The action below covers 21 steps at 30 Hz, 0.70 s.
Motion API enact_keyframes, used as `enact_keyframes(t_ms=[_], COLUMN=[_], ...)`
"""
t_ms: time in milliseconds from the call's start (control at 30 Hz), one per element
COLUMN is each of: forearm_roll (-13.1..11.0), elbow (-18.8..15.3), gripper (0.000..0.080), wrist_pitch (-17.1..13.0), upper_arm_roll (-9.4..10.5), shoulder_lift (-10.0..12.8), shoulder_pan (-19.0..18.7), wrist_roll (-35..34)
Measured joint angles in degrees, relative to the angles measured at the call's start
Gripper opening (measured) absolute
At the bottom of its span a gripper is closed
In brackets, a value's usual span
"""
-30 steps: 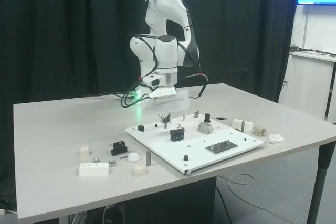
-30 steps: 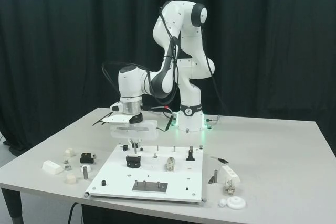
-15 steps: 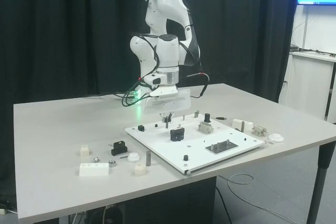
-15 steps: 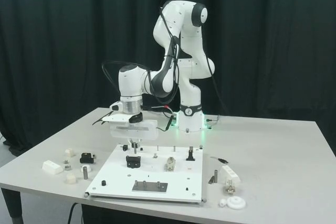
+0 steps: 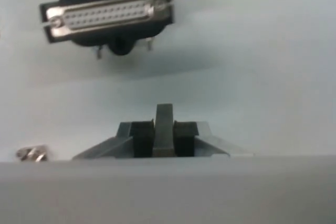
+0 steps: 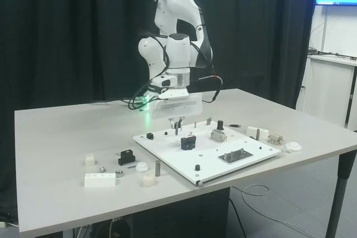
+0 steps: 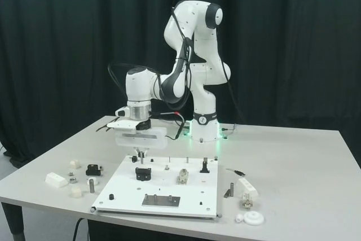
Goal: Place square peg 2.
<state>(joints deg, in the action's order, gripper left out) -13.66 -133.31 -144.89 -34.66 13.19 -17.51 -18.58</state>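
Observation:
The grey square peg [image 5: 164, 121] stands upright between my two fingers, whose black pads [image 5: 140, 139] sit close on either side of it. In the room views the peg [image 6: 176, 129] [image 7: 145, 160] stands on the white board [image 6: 167, 151] [image 7: 124, 190] near its back edge. My gripper [image 5: 163, 139] [image 6: 178, 120] [image 7: 140, 152] hangs just above it, pointing down and narrowly open. The peg's foot is hidden in the wrist view.
A black multi-pin connector [image 5: 107, 14] [image 6: 188, 143] [image 7: 142, 173] sits on the board close to the peg, and a small nut [image 5: 31, 153] lies nearby. Loose parts lie on the table left of the board, among them a white block [image 6: 100, 179] and a grey pin [image 6: 157, 166]. A white ring [image 6: 293, 146] lies to the right.
The arm has lifted the gripper a little and shifted it slightly sideways, while the peg has stayed where it was on the board.

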Motion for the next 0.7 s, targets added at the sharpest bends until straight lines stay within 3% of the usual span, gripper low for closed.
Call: enact_keyframes(t_ms=[367,700], forearm_roll=[4.0,4.3], elbow=[3.2,7.2], gripper=[0.0076,0.0075], wrist_pitch=[-0.1,-0.5], upper_arm_roll=[-3.47,-4.66], shoulder_lift=[0.7,4.3], shoulder_pan=[0.6,4.0], wrist_roll=[0.4,5.0])
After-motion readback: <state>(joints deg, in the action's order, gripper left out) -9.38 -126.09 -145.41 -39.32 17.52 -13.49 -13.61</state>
